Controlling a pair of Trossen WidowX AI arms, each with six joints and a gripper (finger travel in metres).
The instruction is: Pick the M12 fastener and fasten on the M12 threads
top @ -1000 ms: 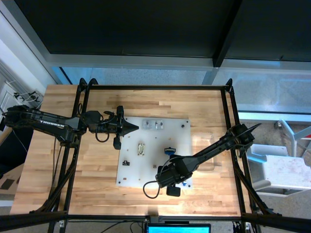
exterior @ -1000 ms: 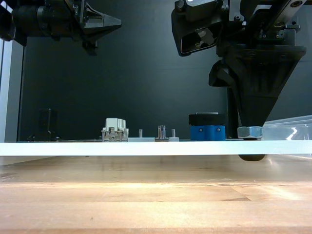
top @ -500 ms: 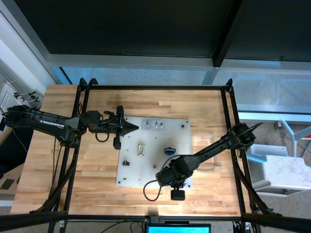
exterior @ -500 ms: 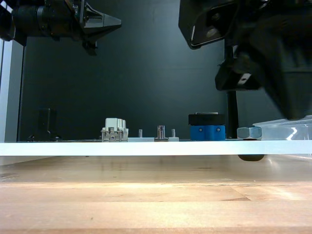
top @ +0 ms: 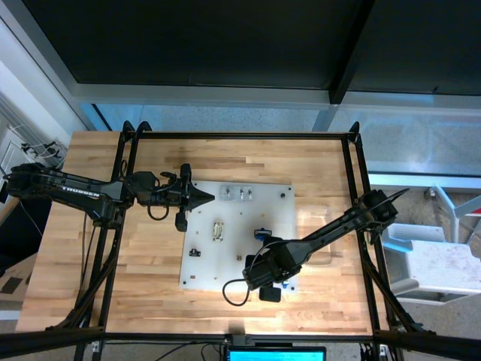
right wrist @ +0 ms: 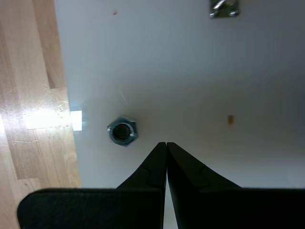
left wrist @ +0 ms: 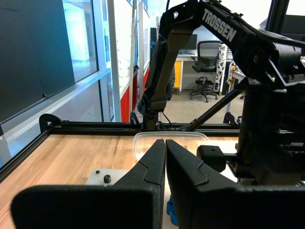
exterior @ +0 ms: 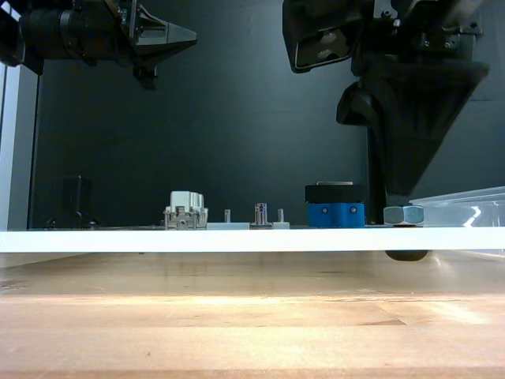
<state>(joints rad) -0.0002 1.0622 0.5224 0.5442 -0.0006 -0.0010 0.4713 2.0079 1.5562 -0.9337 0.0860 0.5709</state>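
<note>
— Two pincers, both closed and empty?
— Yes. Left pincer [left wrist: 165,141]: fingers pressed together, nothing held, high over the white board's [top: 225,259] far left edge. Right pincer [right wrist: 166,143]: fingers together, nothing between them, pointing down just beside the M12 fastener [right wrist: 122,131], not touching it.
— Fastener's place?
— On the board, at its near right edge, close to the table [top: 158,301] wood. Dark centre. On its stud or not: cannot tell.
</note>
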